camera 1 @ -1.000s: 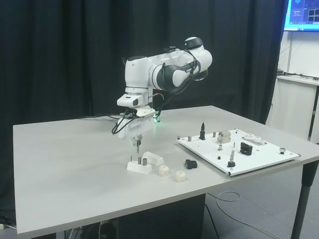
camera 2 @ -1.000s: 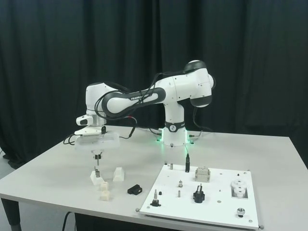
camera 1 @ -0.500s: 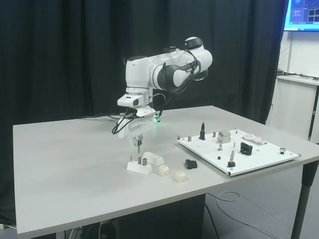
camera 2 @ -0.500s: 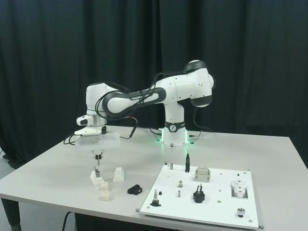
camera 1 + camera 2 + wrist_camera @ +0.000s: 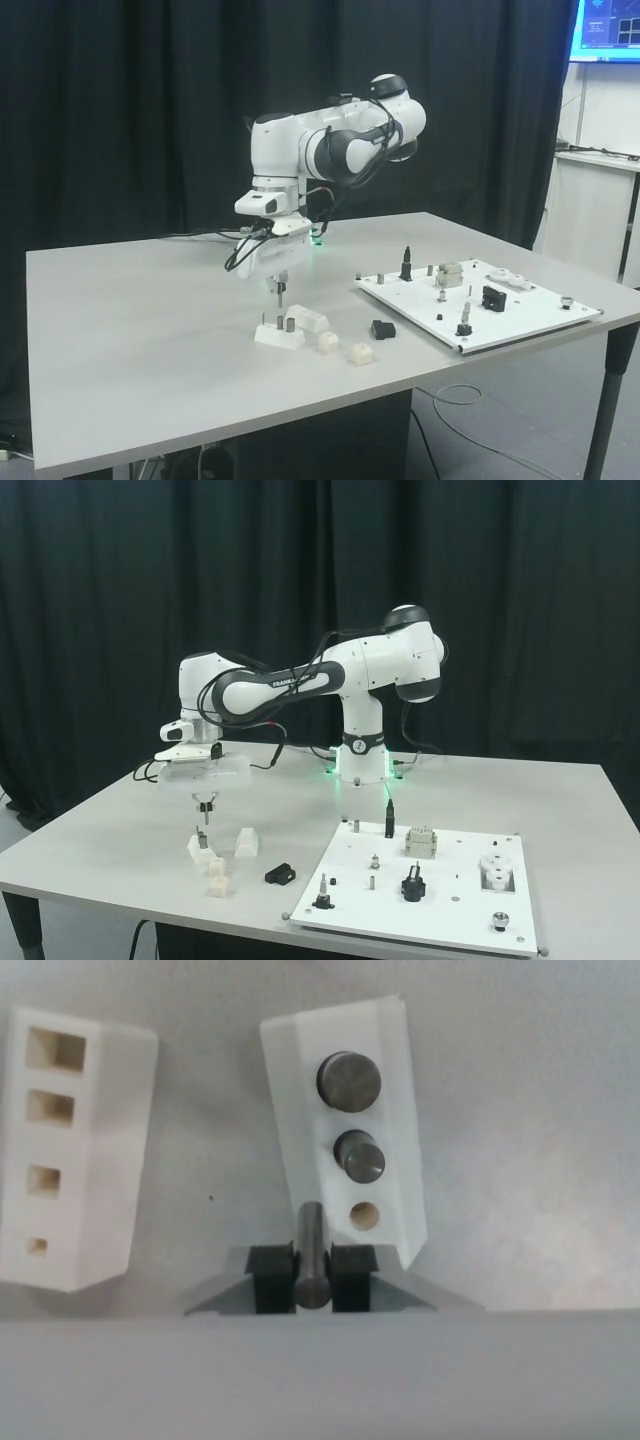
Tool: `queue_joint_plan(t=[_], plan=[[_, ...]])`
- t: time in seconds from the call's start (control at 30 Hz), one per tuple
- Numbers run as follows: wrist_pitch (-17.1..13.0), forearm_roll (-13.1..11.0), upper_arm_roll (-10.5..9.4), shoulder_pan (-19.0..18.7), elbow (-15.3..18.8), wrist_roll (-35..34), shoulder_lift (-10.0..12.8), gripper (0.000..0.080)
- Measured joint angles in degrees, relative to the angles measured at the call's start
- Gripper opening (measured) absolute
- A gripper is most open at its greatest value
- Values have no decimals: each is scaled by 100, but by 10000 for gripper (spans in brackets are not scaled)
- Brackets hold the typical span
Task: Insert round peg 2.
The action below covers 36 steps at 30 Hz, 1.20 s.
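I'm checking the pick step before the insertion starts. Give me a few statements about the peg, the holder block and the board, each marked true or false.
1. The gripper holds a round peg between its fingers. True.
2. The white holder block has two pegs seated in it. True.
3. Every round hole of that block is filled. False: one hole shows empty next to the two seated pegs.
4. The gripper hangs over the white board. False: it is above the holder block, well to the side of the board.
5. A second white block has square holes. True.
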State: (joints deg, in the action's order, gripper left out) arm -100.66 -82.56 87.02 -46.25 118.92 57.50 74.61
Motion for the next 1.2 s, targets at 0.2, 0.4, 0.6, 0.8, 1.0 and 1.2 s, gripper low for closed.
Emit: queue_joint_plan(t=[0.2,0.4,0.6,0.8,1.0,1.2], plan=[[86,-2,0,-3,34,-181,0,73],[219,-2,9,-30,75,-373,0,73],[416,-2,64,-144,184,-524,0,73],[550,-2,142,-343,366,-614,-1,73],[601,-2,217,-619,612,-709,-3,73],[616,-1,284,-954,898,-814,-9,73]])
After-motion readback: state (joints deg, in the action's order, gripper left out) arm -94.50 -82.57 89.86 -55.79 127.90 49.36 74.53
